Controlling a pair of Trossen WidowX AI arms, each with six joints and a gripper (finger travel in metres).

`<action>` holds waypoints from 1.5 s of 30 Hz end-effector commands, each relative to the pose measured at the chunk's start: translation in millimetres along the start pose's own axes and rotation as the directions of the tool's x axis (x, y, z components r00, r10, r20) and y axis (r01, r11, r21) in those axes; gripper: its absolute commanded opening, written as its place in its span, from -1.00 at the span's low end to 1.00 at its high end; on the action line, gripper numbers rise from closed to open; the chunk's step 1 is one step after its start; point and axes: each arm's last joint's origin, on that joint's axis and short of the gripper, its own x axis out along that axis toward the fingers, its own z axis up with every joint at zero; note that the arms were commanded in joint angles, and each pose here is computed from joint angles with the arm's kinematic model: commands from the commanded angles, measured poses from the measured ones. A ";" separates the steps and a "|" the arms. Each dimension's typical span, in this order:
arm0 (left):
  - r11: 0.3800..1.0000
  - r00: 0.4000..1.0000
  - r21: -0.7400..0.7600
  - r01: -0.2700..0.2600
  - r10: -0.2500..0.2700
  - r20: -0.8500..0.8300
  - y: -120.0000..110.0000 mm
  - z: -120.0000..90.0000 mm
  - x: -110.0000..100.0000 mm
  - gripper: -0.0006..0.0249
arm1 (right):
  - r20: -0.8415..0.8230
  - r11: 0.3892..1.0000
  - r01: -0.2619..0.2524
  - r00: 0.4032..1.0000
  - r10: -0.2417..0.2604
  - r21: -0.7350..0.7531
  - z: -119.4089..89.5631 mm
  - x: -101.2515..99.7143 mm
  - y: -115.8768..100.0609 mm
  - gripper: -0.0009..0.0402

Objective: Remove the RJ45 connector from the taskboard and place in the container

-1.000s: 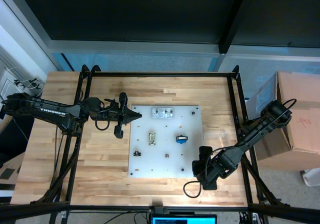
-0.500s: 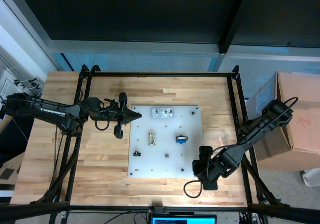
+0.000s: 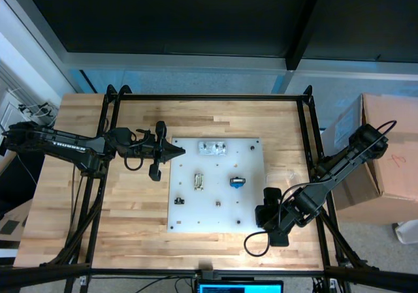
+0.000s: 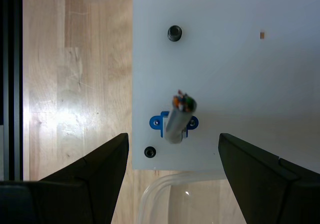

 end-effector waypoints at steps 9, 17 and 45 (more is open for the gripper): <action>1.000 1.000 0.000 0.000 0.000 0.000 0.0 -0.1 0.1 -0.95 | -0.002 1.000 0.003 1.000 -0.003 -0.001 -0.3 0.3 0.0 0.27; 1.000 1.000 0.000 0.000 0.000 0.000 0.0 -0.1 0.1 -0.95 | 0.009 1.000 -0.001 1.000 0.001 0.008 2.0 8.3 0.2 0.27; 1.000 1.000 0.000 0.000 0.000 0.000 0.0 -0.1 0.1 -0.95 | 0.007 1.000 0.017 1.000 -0.017 0.003 -3.0 21.9 -0.7 -0.83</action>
